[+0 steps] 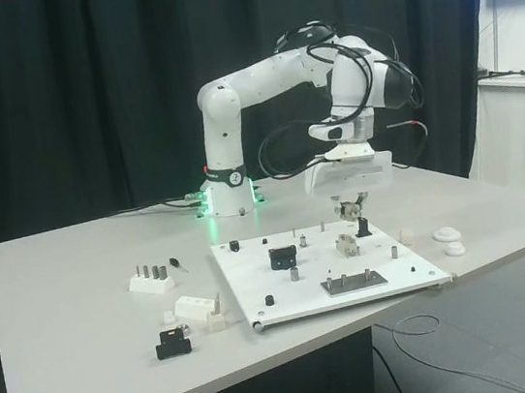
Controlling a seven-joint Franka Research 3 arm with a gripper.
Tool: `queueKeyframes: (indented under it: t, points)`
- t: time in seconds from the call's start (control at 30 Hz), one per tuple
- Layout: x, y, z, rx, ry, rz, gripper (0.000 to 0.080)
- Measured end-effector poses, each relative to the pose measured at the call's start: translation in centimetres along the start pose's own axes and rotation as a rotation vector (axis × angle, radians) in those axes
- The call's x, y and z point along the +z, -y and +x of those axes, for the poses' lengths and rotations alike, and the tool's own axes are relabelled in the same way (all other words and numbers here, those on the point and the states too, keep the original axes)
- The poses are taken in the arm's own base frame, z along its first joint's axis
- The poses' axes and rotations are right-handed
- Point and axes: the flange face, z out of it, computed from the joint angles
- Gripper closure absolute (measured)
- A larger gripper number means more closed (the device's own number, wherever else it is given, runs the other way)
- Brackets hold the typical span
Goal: Place waterproof.
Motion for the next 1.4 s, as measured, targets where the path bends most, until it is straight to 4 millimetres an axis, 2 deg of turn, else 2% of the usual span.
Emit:
queueKeyframes:
  t: [0.53,1.4]
  points:
    - [-0.14,-0.09,0.78,0.012,0.009,0.001,0.0494]
    - [-0.20,-0.11,0.95,0.034,0.028,-0.001,0.0494]
